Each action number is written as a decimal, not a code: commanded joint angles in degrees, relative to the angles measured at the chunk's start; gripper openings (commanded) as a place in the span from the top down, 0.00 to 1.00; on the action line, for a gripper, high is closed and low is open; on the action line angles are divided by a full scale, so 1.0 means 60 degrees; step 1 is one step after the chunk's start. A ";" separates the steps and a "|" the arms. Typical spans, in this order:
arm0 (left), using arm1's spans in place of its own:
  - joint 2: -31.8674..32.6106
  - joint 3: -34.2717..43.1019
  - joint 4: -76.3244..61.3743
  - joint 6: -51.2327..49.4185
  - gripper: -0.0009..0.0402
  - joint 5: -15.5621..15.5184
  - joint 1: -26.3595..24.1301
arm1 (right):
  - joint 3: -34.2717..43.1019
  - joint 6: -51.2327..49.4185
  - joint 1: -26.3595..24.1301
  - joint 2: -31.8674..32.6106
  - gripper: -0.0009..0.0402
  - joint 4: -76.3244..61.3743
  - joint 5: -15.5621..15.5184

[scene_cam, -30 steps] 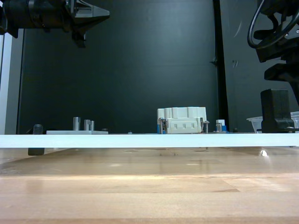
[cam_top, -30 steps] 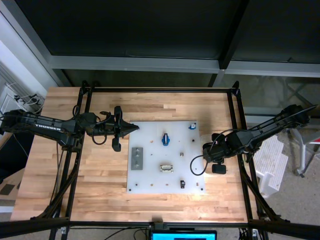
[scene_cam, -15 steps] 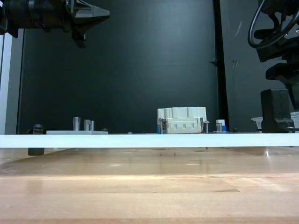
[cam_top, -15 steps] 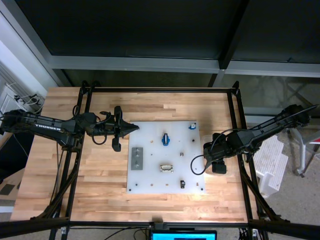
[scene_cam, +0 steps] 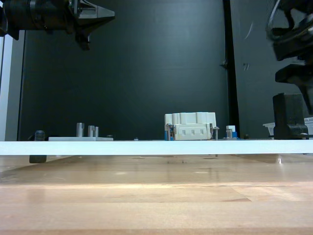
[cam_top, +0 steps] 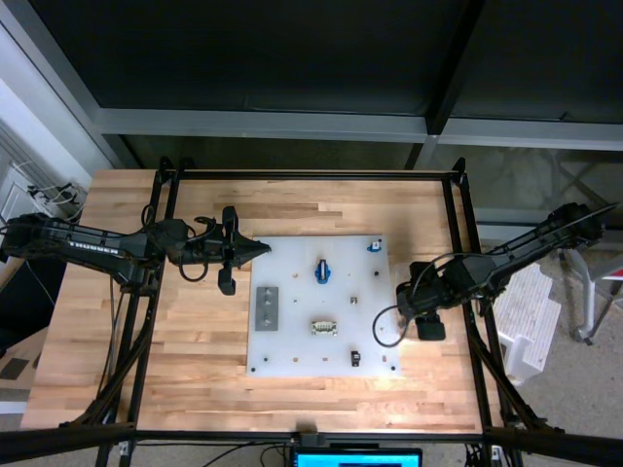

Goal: Pick the 16mm bar and install on taskboard

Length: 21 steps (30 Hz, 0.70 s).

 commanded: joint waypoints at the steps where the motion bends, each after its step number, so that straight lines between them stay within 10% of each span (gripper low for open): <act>1: 0.0000 0.0004 0.0004 0.0004 0.98 0.0004 0.0000 | -0.0011 -0.0936 0.0087 0.0025 0.45 0.0022 0.0015; 21: 0.0000 0.0004 0.0000 0.0000 0.98 0.0004 0.0000 | -0.0423 -0.1942 0.0131 0.0798 0.59 0.0532 -0.0492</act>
